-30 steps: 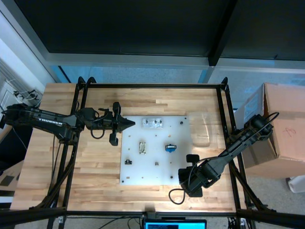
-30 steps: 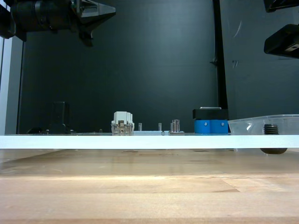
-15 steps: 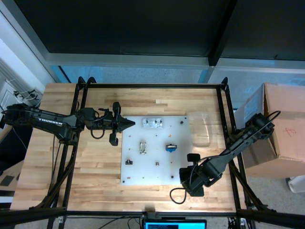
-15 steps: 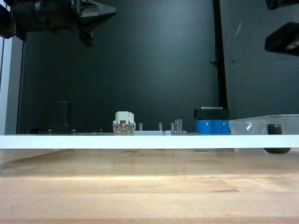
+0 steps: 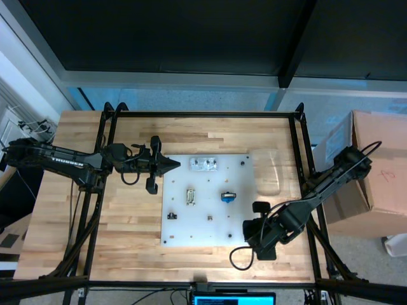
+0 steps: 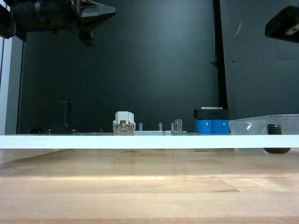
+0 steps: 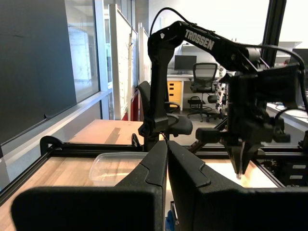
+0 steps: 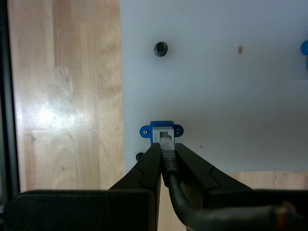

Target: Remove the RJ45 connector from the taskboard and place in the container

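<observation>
While left gripper (image 5: 173, 164) hangs closed by the taskboard (image 5: 191, 225), right gripper (image 8: 164, 149) pinches the RJ45 connector (image 8: 166, 139) aloft, seemingly for the container (image 5: 268, 171).

A robotics lab — framed wooden table (image 5: 127, 216), white taskboard (image 5: 191, 232), office chair (image 7: 201, 90) and monitor (image 7: 185, 62) beyond.

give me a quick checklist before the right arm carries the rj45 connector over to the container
1. Right gripper shut on the RJ45 connector: ok.
2. Connector clear of its blue seat: cannot tell; its tip overlaps the seat in the right wrist view.
3. Container open-topped beside the right edge of the board: ok.
4. Left gripper shut, over the board's left edge, away from that path: ok.
5. Cable trailing off the near edge, free to follow: cannot tell.
</observation>
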Controlling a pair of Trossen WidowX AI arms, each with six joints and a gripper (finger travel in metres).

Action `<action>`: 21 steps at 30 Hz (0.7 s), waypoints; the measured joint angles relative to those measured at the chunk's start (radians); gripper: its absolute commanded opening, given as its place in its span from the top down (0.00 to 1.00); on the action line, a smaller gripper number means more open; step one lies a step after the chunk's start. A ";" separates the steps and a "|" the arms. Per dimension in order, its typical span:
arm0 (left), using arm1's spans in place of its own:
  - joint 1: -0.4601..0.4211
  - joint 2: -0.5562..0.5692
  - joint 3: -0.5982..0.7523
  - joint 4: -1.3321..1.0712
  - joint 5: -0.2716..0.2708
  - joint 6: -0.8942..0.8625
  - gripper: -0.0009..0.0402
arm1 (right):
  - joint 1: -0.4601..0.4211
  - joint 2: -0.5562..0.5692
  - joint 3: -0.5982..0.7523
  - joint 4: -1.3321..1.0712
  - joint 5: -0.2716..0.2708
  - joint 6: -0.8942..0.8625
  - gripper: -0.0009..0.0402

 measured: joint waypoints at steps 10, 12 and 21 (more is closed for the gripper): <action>0.000 0.000 0.000 0.000 0.000 0.000 0.98 | -0.013 -0.027 0.130 -0.123 0.002 0.000 0.98; 0.000 0.000 0.000 0.000 0.000 0.000 0.98 | -0.013 -0.027 0.145 -0.134 0.001 0.000 0.98; 0.000 0.000 0.000 0.000 0.000 0.000 0.98 | -0.012 -0.030 0.148 -0.146 0.001 0.000 0.98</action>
